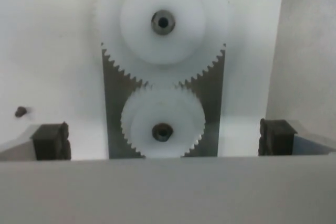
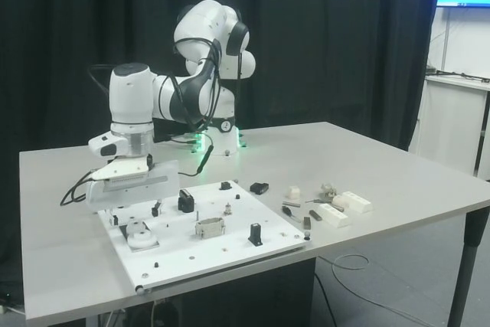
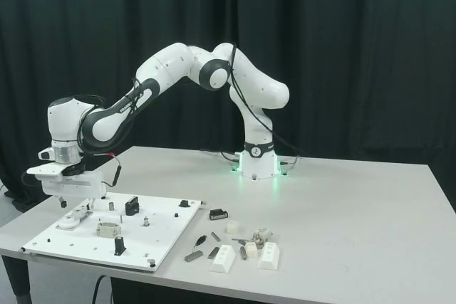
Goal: Remove medium gear.
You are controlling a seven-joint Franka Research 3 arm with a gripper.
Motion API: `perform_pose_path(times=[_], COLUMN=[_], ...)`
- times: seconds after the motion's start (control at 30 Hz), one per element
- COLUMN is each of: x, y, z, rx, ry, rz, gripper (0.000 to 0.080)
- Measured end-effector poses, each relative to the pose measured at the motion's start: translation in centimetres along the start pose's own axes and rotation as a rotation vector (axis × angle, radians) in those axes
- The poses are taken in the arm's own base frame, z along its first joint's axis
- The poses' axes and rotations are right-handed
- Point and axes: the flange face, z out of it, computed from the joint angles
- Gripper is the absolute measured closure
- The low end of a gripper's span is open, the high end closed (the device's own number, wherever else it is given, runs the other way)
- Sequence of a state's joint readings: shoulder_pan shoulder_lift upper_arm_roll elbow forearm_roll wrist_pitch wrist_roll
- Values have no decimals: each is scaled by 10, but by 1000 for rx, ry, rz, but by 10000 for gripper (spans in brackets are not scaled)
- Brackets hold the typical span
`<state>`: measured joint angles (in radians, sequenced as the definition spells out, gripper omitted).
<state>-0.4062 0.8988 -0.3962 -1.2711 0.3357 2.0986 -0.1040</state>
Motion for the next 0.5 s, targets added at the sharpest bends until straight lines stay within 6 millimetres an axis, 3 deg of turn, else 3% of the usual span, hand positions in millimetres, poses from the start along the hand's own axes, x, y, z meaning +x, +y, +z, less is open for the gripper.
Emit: perform_pose_path(times=[0.5], x=[-2], y=[1], z=[3], rx=[-1], ry=[-16], rz=[1], gripper=[3])
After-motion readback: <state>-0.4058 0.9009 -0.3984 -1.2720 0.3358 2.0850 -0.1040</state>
